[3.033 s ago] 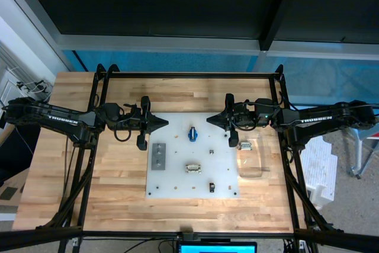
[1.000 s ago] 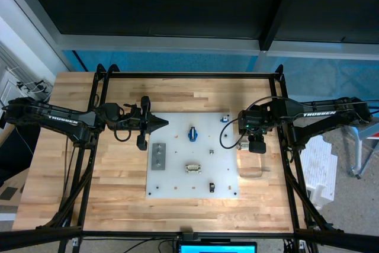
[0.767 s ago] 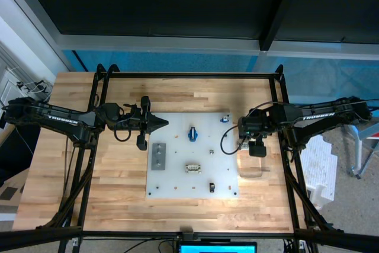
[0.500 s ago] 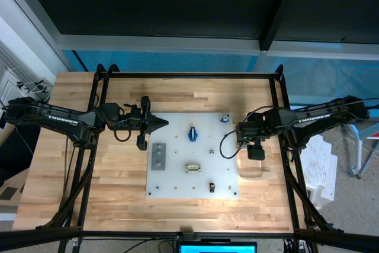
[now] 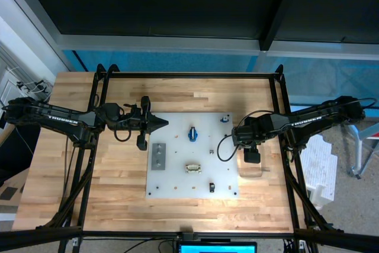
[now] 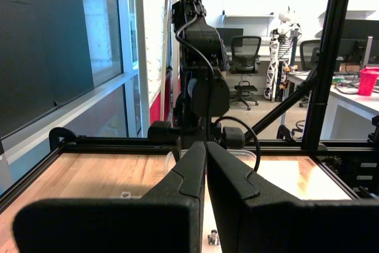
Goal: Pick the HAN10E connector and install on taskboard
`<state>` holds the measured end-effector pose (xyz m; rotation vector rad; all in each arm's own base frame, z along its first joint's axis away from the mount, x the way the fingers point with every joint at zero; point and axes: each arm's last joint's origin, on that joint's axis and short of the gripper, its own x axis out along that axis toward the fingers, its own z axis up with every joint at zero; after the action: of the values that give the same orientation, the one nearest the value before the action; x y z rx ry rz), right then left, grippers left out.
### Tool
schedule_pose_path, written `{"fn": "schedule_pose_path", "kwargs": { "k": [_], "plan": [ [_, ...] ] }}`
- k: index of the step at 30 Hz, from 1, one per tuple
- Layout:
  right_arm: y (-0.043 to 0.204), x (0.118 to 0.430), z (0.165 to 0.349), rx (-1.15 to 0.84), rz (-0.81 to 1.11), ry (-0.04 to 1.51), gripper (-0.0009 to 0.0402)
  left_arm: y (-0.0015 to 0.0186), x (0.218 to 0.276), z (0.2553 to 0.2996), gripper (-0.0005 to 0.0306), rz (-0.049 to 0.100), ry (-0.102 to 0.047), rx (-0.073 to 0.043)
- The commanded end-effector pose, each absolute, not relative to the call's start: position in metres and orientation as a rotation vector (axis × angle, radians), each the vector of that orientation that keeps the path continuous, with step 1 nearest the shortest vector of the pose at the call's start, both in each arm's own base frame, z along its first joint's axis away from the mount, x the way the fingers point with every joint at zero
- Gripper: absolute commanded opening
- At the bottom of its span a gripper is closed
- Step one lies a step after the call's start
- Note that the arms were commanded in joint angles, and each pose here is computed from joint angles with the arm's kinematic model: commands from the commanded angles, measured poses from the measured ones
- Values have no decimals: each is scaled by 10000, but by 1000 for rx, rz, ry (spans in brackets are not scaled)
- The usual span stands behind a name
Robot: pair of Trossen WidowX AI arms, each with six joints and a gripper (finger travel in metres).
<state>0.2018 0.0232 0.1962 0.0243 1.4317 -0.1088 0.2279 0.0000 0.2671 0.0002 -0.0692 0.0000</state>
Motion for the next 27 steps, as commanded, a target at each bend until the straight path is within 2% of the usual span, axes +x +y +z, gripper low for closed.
{"fn": "schedule_pose_path", "kwargs": {
  "k": [1,10,19,27],
  "plan": [
    [234,2029,1888,21,-107,1430,261,0,2279,2672,1,0,-70,0],
    [233,2004,1733,19,-107,1438,261,0,2279,2672,1,0,-70,0],
    [232,2004,1710,40,-122,1428,258,0,2279,2672,1,0,-70,0],
    [228,1964,1591,65,-140,1415,242,0,2279,2672,1,0,-70,0]
  ]
}}
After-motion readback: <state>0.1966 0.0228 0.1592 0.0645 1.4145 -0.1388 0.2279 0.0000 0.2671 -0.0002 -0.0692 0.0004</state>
